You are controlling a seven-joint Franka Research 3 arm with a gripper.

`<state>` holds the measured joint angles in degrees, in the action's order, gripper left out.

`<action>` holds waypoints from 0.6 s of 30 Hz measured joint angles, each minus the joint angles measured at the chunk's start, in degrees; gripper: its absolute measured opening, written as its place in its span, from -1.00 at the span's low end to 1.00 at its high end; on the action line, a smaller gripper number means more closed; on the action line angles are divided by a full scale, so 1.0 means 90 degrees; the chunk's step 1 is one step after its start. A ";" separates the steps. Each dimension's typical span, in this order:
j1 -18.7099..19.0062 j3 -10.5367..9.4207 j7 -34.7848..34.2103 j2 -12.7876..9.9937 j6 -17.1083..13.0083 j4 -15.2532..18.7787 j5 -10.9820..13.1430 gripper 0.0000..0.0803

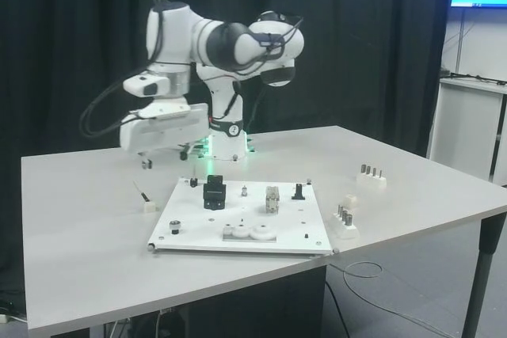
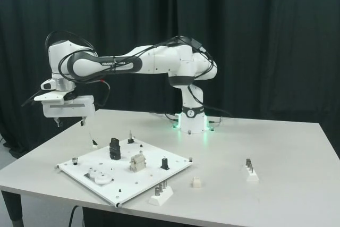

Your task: Pick USB.

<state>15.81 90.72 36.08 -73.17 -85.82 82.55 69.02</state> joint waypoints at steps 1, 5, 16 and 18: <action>-0.0026 0.0008 0.0046 0.0000 0.0008 0.0047 -0.0003 0.99; -0.0123 0.0040 0.0217 0.0000 0.0065 0.0253 -0.0006 0.99; -0.0372 0.0043 0.0538 -0.0003 0.0153 0.0777 -0.0010 0.99; -0.0408 0.0037 0.0562 -0.0008 0.0208 0.0860 -0.0010 0.99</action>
<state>12.14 91.05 41.13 -73.24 -83.94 90.29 68.92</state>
